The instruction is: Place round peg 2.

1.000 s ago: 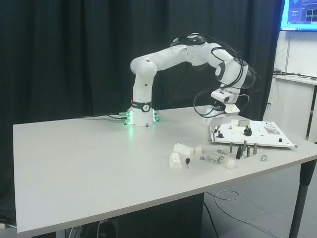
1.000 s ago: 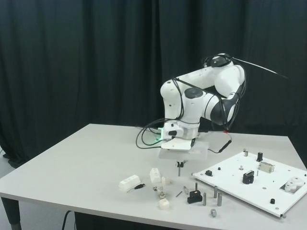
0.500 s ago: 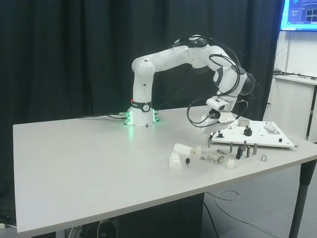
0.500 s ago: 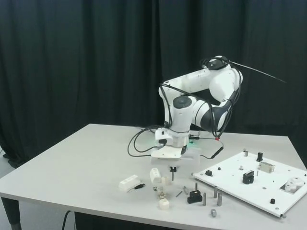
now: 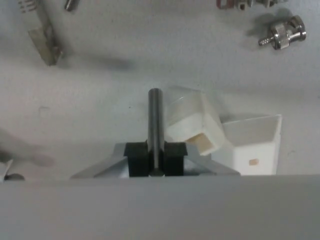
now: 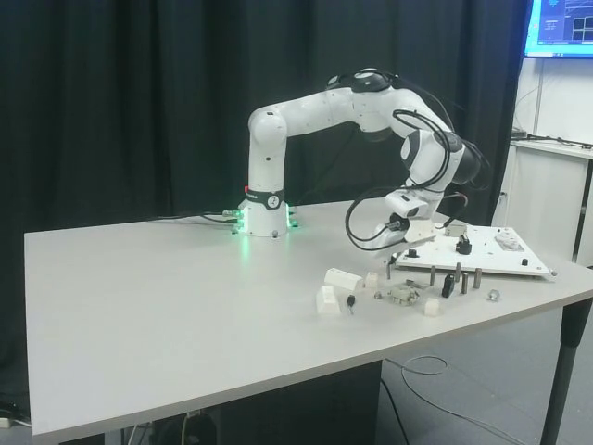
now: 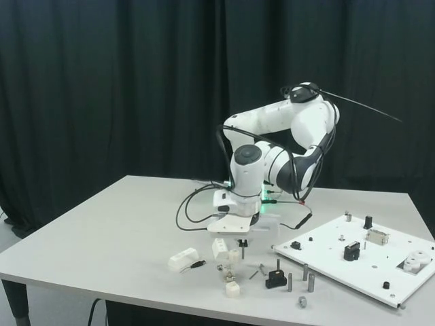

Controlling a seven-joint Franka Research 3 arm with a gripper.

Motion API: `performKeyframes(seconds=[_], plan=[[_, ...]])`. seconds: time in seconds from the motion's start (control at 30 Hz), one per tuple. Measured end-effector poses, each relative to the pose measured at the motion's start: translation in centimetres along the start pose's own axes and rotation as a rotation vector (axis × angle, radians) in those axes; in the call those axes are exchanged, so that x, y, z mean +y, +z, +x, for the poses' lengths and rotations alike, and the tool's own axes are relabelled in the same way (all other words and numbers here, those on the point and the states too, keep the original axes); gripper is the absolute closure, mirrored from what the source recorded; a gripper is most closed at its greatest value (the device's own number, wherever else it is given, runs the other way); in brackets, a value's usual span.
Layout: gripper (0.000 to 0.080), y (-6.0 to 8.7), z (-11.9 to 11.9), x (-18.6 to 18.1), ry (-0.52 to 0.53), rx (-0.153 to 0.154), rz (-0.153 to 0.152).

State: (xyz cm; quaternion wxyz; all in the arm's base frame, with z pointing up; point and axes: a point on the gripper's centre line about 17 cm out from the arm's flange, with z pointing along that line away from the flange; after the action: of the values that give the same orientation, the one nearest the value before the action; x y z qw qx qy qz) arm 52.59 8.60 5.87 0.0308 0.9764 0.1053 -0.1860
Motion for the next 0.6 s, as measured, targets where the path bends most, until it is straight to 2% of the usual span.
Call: performKeyframes(seconds=[0.27, 0.6], plan=[[0.0738, 0.3, 0.28, -0.1, 0.03, -0.022, 0.016], [0.0738, 0.93, 0.75, -0.48, 0.043, -0.033, 0.025]])
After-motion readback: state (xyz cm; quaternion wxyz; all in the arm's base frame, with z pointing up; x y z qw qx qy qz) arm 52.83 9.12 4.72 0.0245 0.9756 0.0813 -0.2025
